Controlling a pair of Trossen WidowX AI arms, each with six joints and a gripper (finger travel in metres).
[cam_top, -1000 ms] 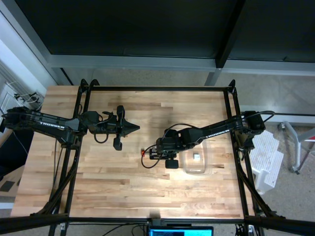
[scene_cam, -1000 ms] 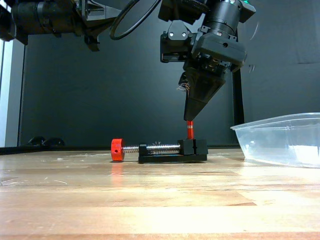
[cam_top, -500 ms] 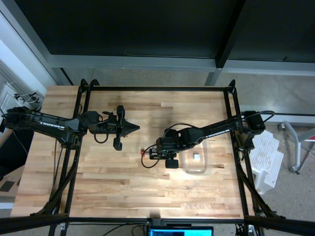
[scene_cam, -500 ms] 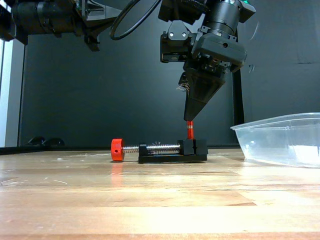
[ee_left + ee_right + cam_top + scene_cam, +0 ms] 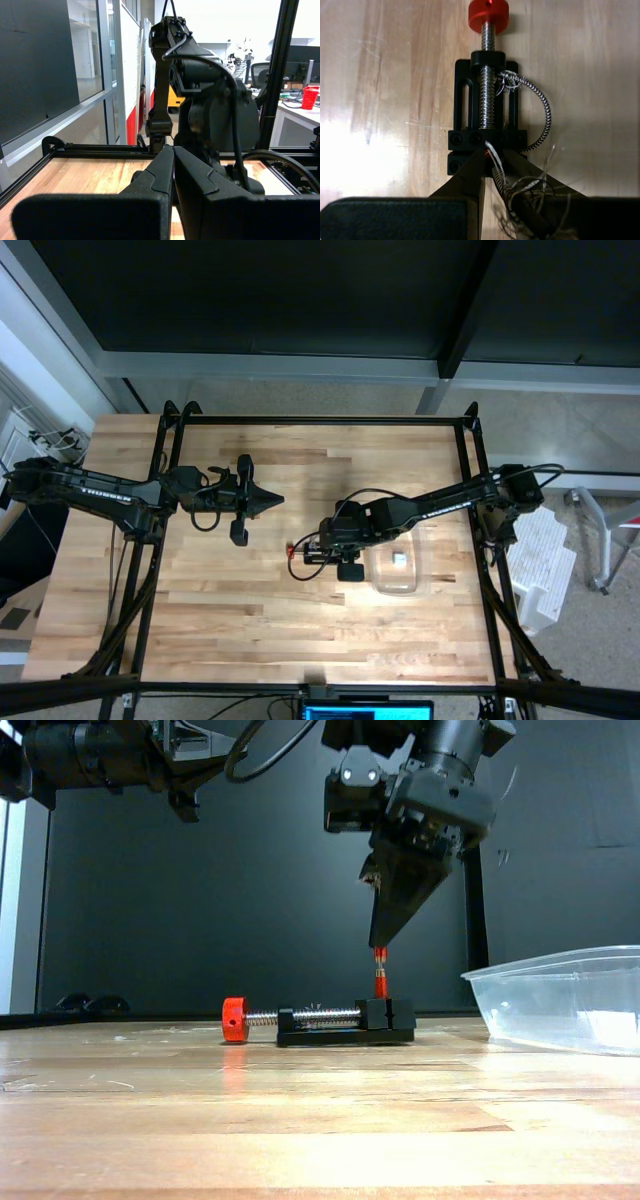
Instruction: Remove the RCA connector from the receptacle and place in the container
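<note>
The receptacle [image 5: 345, 1020] is a small black block with a red-orange knob [image 5: 234, 1019], lying flat on the wood left of the container [image 5: 560, 1000]. The RCA connector [image 5: 380, 975] stands upright as a thin red pin, its lower end at the block's top. My right gripper [image 5: 378, 942] points straight down, shut on the pin's top. In the right wrist view the fingertips [image 5: 470, 167] close on a speck of red over the receptacle [image 5: 487, 125]. From above, the right gripper [image 5: 330, 543] covers the receptacle [image 5: 308, 553]. My left gripper [image 5: 275, 501] hovers shut, far left.
The clear container [image 5: 418, 540] holds a small white cube [image 5: 399, 558]. A braided silvery wire loop [image 5: 542, 115] and frayed strands hang by the block. In the left wrist view the left gripper [image 5: 174, 150] faces the right arm. Black frame rails run along the table edges.
My right gripper has risen a little, and a longer stretch of the red connector shows below its tip. The block, container and left arm have not moved.
</note>
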